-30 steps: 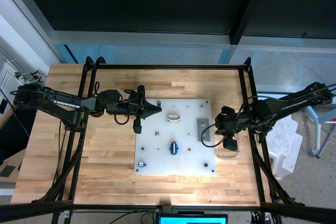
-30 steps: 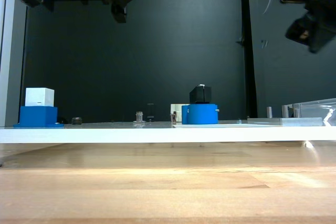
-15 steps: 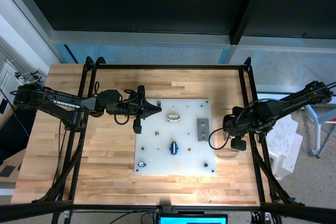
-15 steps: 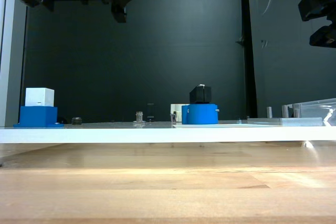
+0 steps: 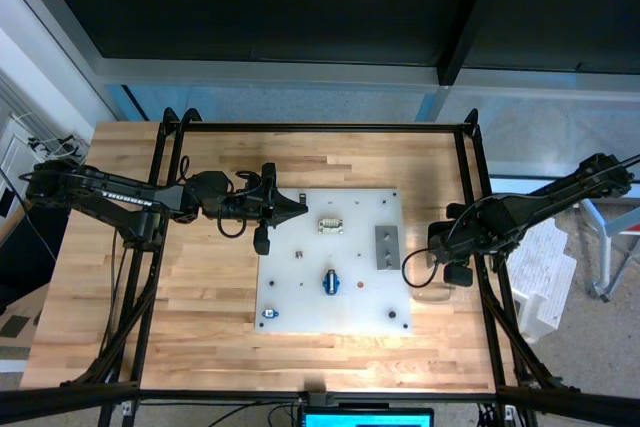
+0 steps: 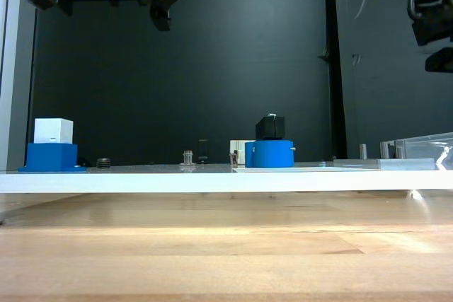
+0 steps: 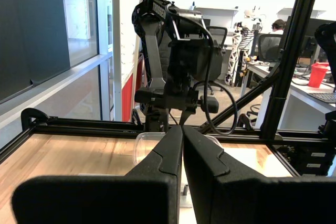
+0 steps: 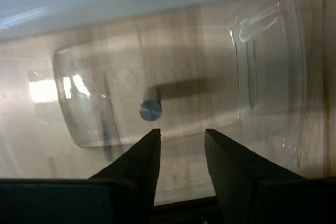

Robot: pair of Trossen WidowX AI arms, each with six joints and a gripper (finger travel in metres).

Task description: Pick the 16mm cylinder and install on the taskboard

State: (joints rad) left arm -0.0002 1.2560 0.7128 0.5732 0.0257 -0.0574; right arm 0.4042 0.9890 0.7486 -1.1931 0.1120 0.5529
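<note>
The 16mm cylinder (image 8: 150, 109), a small silver-grey peg standing upright, sits inside a clear plastic tray (image 8: 268, 77) on the wood. My right gripper (image 8: 181, 136) hovers open just above it, the peg slightly off the gap between the fingertips. From above, the right gripper (image 5: 450, 259) hangs over the tray (image 5: 436, 292), right of the white taskboard (image 5: 330, 259). My left gripper (image 5: 298, 207) is shut with nothing in it, held high over the board's far left edge; it also shows shut in the left wrist view (image 7: 182, 129).
The board carries a grey metal block (image 5: 386, 246), a blue connector (image 5: 330, 282), a beige connector (image 5: 329, 225) and small studs. Black frame posts (image 5: 478, 207) run along both table sides. At table height the board edge (image 6: 212, 178) and a blue-white block (image 6: 52, 148) show.
The right arm has pulled back to the right, off the board's edge, and come over the clear tray. The left arm has stayed still.
</note>
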